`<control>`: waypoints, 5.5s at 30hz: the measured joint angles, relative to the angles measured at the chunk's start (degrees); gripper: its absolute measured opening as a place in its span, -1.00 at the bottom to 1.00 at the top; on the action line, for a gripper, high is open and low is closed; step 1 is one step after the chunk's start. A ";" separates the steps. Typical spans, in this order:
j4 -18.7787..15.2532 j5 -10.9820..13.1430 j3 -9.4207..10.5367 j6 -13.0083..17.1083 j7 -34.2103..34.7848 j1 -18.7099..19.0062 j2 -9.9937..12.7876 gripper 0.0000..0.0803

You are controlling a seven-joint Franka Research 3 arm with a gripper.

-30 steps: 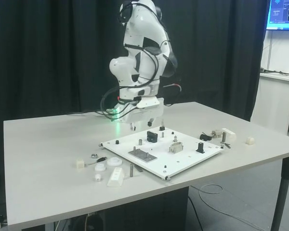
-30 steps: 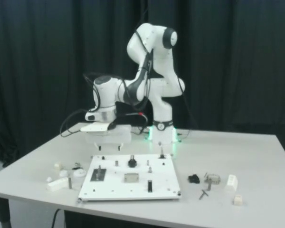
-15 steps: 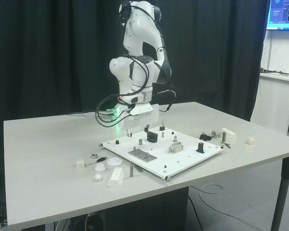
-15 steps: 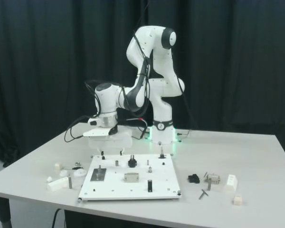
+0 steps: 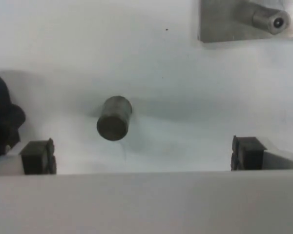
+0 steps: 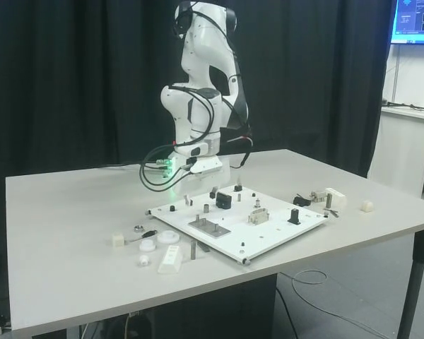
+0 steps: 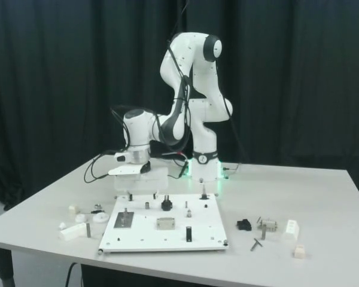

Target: Remove round peg 4.

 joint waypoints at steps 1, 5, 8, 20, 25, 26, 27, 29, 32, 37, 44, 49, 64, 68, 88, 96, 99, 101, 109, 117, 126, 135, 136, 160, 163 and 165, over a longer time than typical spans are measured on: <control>-0.15 0.21 0.01 0.34 -0.24 0.00 0.03 0.99; -0.65 1.18 0.09 1.57 -0.82 0.01 0.19 0.99; -0.93 1.96 0.18 2.57 -1.36 0.02 0.46 0.99; -1.02 5.05 0.62 5.09 -3.47 0.16 2.51 0.99; -1.02 6.01 0.82 6.01 -3.50 0.16 3.19 0.99; -1.02 6.20 0.85 6.13 -3.51 0.16 3.31 0.99; -1.02 6.31 0.86 6.24 -3.52 0.16 3.42 0.99; -1.02 6.37 0.88 6.49 -3.52 0.16 3.63 0.99; -1.02 6.43 0.89 6.75 -3.52 0.16 3.90 0.99; -1.02 6.71 0.89 6.87 -3.52 0.16 4.20 0.99; -1.05 7.60 1.41 6.97 -3.52 0.18 4.41 0.67; -1.15 8.35 2.16 6.61 -3.52 0.26 4.36 -0.07; -1.15 8.77 2.41 6.07 -3.52 0.42 4.23 -0.62; -1.16 8.77 2.40 6.19 -3.53 0.41 4.26 -0.62; -1.16 8.76 2.28 5.84 -4.08 0.42 3.89 -0.62; -1.16 8.74 2.09 5.30 -4.08 0.41 3.44 -0.62; -1.16 8.75 2.09 5.28 -4.08 0.41 3.44 -0.62; -1.16 8.75 2.09 5.28 -4.08 0.41 3.44 -0.62; -1.15 8.78 2.05 5.22 -4.08 0.41 3.38 -0.63; -1.14 8.78 2.06 5.22 -4.08 0.41 3.40 -0.63; -1.12 8.77 2.06 5.20 -4.08 0.41 3.43 -0.63; -0.88 8.48 2.06 4.78 -4.08 0.41 3.53 -0.63; -0.85 8.42 2.06 4.74 -4.08 0.41 3.54 -0.63; -0.69 7.64 2.05 4.51 -3.97 0.52 3.64 -0.63; -0.70 7.44 2.05 4.56 -3.84 0.54 3.64 -0.63; -0.71 7.34 2.05 4.59 -3.69 0.55 3.64 -0.63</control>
